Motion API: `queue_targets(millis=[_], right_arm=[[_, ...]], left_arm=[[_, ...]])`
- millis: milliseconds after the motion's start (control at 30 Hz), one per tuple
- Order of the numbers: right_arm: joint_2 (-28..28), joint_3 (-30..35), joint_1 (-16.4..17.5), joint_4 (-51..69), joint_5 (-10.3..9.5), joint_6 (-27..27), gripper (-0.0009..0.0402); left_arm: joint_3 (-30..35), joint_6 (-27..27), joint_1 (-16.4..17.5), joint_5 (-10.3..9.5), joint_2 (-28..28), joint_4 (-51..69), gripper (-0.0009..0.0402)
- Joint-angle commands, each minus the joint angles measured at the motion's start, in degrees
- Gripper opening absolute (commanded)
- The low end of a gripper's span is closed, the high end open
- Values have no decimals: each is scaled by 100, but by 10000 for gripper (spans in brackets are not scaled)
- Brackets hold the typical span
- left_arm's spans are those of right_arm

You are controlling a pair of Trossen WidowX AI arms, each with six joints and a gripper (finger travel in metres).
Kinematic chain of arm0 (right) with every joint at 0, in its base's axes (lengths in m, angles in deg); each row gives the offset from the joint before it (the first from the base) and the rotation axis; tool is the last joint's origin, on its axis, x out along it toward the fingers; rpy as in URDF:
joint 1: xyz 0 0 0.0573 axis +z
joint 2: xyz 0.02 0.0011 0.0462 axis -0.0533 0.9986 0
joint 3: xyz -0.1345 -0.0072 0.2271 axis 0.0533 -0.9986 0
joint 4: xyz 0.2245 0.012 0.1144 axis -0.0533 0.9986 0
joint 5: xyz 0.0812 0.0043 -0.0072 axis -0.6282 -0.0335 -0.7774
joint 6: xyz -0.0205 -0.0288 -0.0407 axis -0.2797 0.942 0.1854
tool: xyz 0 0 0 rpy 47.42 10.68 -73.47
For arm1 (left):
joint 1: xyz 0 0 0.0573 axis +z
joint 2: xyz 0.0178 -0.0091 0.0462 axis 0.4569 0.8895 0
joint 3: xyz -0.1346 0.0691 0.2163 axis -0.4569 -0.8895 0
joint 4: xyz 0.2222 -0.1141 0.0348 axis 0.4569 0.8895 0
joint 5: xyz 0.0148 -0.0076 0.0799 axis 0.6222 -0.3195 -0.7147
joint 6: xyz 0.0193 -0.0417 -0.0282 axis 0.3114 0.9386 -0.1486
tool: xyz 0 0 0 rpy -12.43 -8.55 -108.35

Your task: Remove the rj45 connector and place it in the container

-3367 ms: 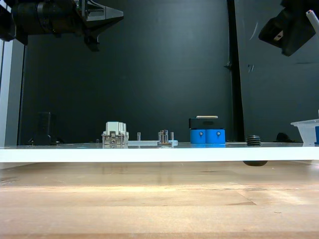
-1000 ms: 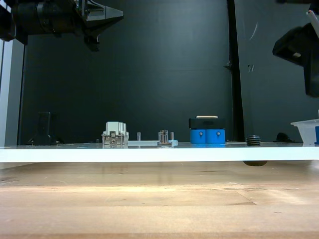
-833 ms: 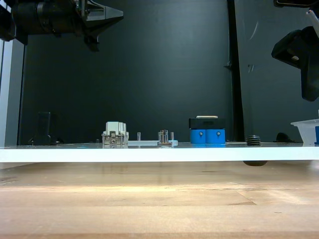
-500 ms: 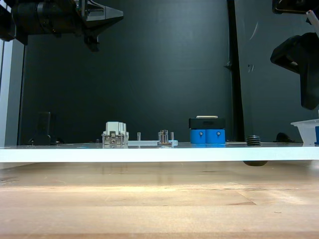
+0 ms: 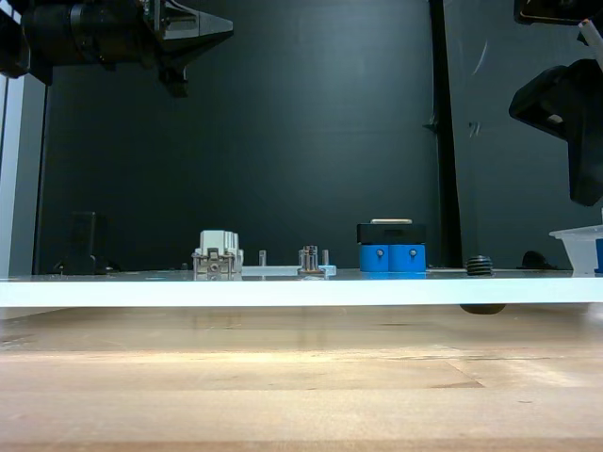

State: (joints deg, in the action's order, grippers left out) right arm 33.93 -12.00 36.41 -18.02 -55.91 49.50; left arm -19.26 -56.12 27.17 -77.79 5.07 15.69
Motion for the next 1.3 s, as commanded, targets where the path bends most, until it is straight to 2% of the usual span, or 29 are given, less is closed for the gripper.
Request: queue_targets(millis=[33,300,767,900,1133,1300], right_arm=[[-4,-2,0,4,-2,4,136],[2,-11,2,7,-48,4,81],[2,-50,7,-4,-48,4,76],[2,-50,7,-22,-48,4,56],[2,-50,4,-31,-48,9,-3],[2,-50,7,-31,-48,7,2]], left_arm=[[2,-2,2,2,0,0,0],[2,-2,2,2,0,0,0],[2,-2,0,2,0,0,0],[2,-2,0,2,0,0,0],[2,-2,0,2,2,0,0],[2,-2,0,2,2,0,0]])
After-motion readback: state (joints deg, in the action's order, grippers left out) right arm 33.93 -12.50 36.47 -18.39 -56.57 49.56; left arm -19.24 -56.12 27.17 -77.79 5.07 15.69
